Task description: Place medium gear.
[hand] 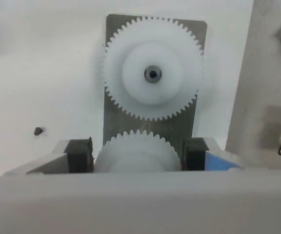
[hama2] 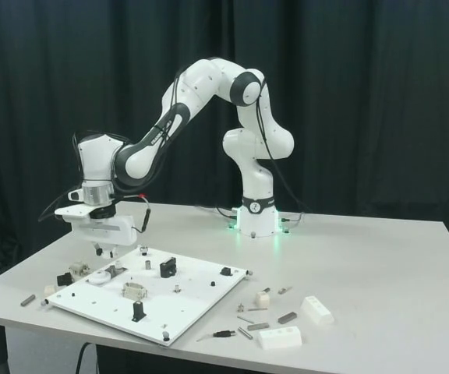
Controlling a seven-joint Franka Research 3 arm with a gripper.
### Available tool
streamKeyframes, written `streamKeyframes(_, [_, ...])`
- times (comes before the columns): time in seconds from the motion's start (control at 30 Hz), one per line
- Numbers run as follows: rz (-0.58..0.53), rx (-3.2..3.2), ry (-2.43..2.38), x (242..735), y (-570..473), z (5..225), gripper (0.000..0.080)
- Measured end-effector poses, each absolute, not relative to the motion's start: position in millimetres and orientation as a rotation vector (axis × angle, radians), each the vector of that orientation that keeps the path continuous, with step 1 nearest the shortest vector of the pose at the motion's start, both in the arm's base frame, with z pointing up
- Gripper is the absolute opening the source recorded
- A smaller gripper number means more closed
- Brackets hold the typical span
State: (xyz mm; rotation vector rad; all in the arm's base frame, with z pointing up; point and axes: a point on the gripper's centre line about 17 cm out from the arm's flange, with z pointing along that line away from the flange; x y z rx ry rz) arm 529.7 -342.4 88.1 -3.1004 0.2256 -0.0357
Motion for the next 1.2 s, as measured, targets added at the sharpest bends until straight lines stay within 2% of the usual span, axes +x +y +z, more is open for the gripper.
streamKeyframes(0.67, [0.000, -3.191, -0.055, 512, -387, 93, 0.0392])
streamKeyframes(1.2, [0.055, -3.189, -0.114, 461, -439, 79, 0.0392])
